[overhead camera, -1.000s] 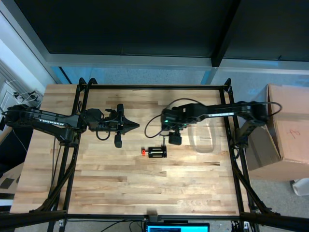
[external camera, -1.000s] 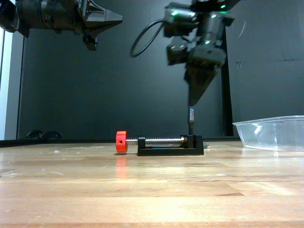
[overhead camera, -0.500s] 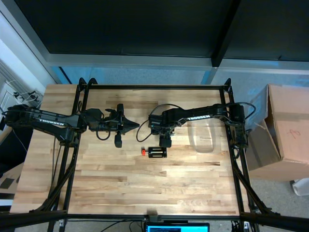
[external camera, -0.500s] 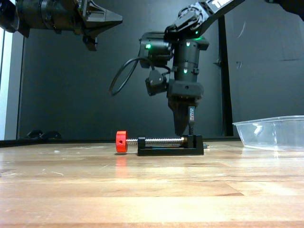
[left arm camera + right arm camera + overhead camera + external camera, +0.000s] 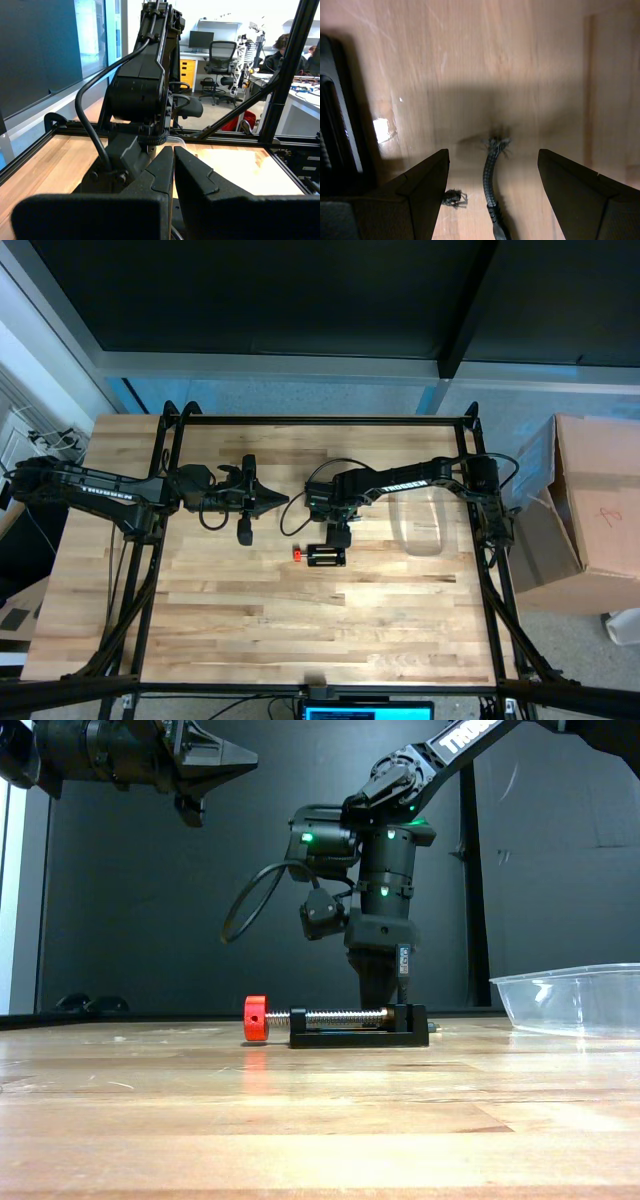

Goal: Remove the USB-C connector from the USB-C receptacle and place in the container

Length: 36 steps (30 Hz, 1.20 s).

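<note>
Low view shows the right gripper (image 5: 377,992) down just above the black screw clamp (image 5: 340,1038). Beside it the USB-C connector (image 5: 403,966) stands upright in the USB-C receptacle (image 5: 410,1013) at the clamp's right end, and the container (image 5: 575,998) sits well apart to the right. Right wrist view shows its fingers (image 5: 427,187) spread wide with a frayed braided cable stub (image 5: 490,182) between them, touching neither. The left gripper (image 5: 272,500) hangs high over the table's left half, its fingers (image 5: 200,185) pressed together on nothing.
</note>
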### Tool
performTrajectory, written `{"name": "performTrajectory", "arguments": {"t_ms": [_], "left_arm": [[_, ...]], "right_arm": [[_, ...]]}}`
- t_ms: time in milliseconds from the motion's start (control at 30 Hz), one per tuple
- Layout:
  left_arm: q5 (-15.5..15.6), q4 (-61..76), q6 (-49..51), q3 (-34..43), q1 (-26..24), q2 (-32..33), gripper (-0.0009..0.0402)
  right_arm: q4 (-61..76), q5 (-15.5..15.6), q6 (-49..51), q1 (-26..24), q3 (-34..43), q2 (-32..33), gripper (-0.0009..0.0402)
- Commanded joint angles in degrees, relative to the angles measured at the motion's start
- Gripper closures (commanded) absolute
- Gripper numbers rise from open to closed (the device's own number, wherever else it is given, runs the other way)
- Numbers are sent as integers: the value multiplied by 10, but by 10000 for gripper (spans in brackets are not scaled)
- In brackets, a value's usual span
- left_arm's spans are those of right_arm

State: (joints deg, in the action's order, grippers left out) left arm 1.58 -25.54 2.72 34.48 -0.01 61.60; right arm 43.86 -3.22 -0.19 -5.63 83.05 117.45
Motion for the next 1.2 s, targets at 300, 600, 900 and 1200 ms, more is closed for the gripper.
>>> {"name": "performTrajectory", "arguments": {"t_ms": [300,600,900,1200], "left_arm": [[0,0,0,0,0,0,393],[0,0,0,0,0,0,393],[0,0,0,0,0,0,393],[0,0,0,0,0,0,393]], "right_arm": [[-7,4,-2,-2,-5,9,195],[-4,19,6,-2,-5,9,314],[10,18,6,-2,-5,9,388],[32,18,7,-2,-5,-20,393]]}}
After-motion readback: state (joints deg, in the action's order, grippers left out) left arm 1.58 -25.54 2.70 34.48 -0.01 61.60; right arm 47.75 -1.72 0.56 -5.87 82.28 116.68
